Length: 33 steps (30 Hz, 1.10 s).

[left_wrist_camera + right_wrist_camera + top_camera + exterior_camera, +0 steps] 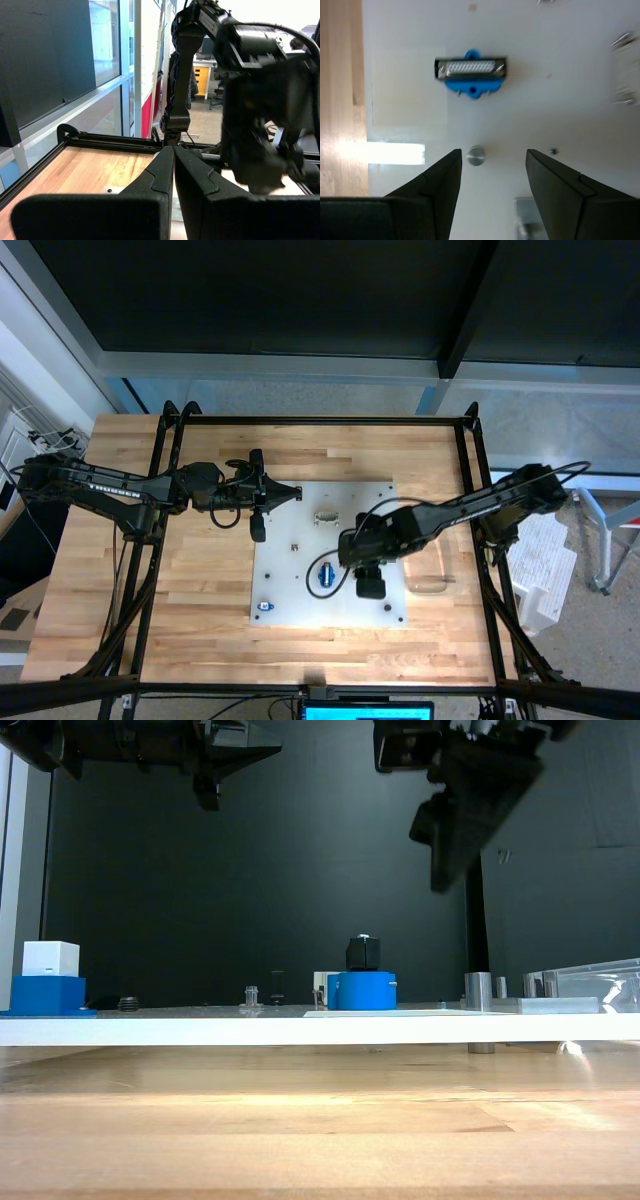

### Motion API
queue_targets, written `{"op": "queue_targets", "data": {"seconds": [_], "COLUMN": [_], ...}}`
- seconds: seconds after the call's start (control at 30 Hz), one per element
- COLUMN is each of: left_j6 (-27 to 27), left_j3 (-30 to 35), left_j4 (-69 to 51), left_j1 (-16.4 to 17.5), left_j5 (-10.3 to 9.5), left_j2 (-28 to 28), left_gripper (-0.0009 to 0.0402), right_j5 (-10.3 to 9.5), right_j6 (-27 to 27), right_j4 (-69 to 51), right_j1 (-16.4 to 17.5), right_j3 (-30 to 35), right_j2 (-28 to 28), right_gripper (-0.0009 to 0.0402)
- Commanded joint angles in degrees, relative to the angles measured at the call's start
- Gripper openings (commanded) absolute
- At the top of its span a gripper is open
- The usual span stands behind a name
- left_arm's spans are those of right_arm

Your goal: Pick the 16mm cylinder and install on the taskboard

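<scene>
We see a pale wooden table [150, 620] ringed by a black frame [320, 420], with a dark wall [300, 870] behind. The white taskboard [300, 580] lies mid-table, partly hidden from above by the right arm. A clear tray [435, 580] sits just beside it; we cannot make out its contents. The 16mm cylinder [476, 155] stands upright on the board. The right gripper [493, 152] hangs above it, fingers spread and apart from it. The left gripper [173, 160], clenched on nothing, hovers over the board's far left corner.

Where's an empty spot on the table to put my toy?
Bare wood runs along the table's near edge, in front of the taskboard, and left of it. The board's middle is crowded: the open right gripper hovers by the blue fitting; the shut left gripper hangs over its far-left corner.
</scene>
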Motion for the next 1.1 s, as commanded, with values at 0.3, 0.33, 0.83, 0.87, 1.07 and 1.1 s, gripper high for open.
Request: {"op": "queue_targets", "data": {"seconds": [0.3, 0.33, 0.83, 0.87, 1.07, 1.1], "left_j6": [0.0, 0.0, 0.0, 0.0, 0.0, 0.0], "left_j3": [0.0, 0.0, 0.0, 0.0, 0.0, 0.0], "left_j4": [0.0, 0.0, 0.0, 0.0, 0.0, 0.0], "left_j1": [0.0, 0.0, 0.0, 0.0, 0.0, 0.0], "left_j5": [0.0, 0.02, 0.0, 0.0, 0.0, 0.0], "left_j2": [0.0, 0.0, 0.0, 0.0, 0.0, 0.0], "left_gripper": [0.0001, 0.0001, 0.0001, 0.0001, 0.0001, 0.0001], "right_j5": [0.02, 0.0, -0.07, -0.07, -2.25, -3.15], "right_j6": [-8.5, -9.2, -14.7, -14.7, -14.9, -14.8], "right_j4": [2.5, 3.0, 13.1, 14.8, 27.1, 28.9], "right_j1": [-6.2, -6.5, -11.3, -11.6, -13.6, -13.9], "right_j3": [-0.1, -0.1, -0.7, -1.3, -10.0, -11.5], "right_j2": [-9.1, -9.7, -17.5, -18.1, -23.7, -24.9], "right_gripper": [0.0061, 0.0049, 0.0001, 0.0001, 0.0, 0.0]}}
